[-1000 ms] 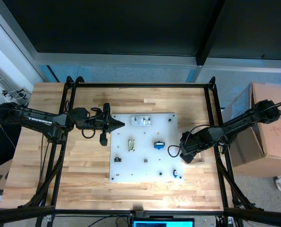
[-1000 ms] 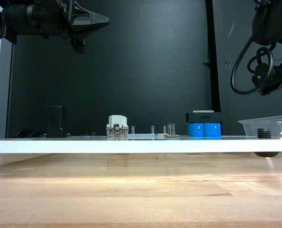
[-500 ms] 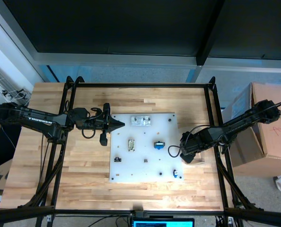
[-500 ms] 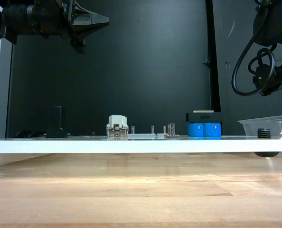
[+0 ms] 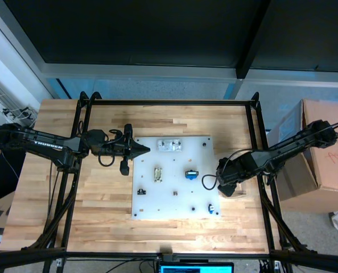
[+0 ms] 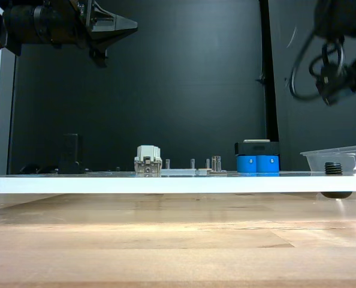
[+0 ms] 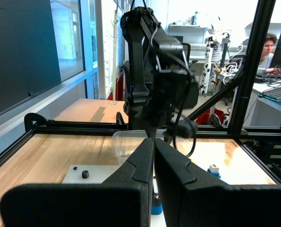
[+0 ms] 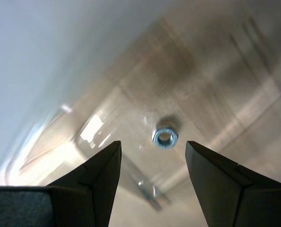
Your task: Unfasten the M12 nut and place it in the container
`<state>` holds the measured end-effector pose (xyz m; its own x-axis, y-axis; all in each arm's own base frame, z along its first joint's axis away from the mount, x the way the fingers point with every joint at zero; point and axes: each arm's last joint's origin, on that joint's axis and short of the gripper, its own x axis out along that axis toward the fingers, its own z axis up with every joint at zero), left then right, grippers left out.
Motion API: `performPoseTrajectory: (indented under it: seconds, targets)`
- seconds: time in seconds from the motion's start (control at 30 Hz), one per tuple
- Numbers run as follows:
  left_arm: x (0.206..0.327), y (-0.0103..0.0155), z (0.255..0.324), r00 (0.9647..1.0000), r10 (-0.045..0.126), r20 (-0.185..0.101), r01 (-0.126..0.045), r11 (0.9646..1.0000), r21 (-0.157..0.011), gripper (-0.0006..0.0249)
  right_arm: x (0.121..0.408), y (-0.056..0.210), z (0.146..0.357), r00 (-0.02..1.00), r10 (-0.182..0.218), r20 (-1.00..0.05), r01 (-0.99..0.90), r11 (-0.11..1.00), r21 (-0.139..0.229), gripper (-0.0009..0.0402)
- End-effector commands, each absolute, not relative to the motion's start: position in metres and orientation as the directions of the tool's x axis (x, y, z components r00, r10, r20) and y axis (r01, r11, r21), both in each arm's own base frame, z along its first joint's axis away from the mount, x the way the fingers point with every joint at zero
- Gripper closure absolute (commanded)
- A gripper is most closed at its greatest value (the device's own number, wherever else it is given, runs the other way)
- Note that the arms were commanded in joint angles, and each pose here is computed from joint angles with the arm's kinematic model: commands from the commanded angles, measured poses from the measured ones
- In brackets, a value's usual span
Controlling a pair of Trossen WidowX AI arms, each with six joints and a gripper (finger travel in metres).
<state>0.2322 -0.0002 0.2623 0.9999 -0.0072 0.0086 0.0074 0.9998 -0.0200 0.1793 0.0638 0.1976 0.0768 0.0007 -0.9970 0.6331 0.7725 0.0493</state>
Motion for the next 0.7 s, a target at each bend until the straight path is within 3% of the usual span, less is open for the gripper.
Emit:
performPoseTrajectory:
  seconds: [0.03, 0.13, 0.23, 0.47, 0.6, 0.7]
  targets:
    - [0.232, -0.0003, 0.2623, 0.9999, -0.008, 0.009, 0.008, 0.9998, -0.02, 0.0243, 0.185, 0.059, 0.225, 0.097, 0.0, -0.995, 0.593, 0.803, 0.058, 0.0223]
    - [0.232, -0.0002, 0.2623, 0.9999, -0.007, 0.009, 0.007, 0.9998, -0.02, 0.0243, 0.195, 0.051, 0.249, 0.15, -0.019, -0.989, 0.555, 0.829, 0.068, 0.0245]
    - [0.232, -0.0003, 0.2623, 0.9999, -0.008, 0.009, 0.008, 0.9998, -0.02, 0.0243, 0.206, 0.043, 0.27, 0.224, -0.015, -0.974, 0.499, 0.861, 0.101, 0.0277]
    - [0.232, -0.0003, 0.2623, 0.9999, -0.008, 0.009, 0.008, 0.9998, -0.02, 0.0243, 0.226, 0.013, 0.308, 0.416, -0.033, -0.909, 0.404, 0.902, 0.152, 0.039]
    - [0.232, -0.0003, 0.2623, 0.9999, -0.008, 0.009, 0.008, 0.9998, -0.02, 0.0243, 0.238, -0.002, 0.317, 0.539, -0.039, -0.842, 0.307, 0.939, 0.153, 0.0388]
    - [0.232, -0.0003, 0.2623, 0.9999, -0.008, 0.009, 0.008, 0.9998, -0.02, 0.0243, 0.247, -0.007, 0.321, 0.633, 0.008, -0.774, 0.208, 0.961, 0.18, 0.0392]
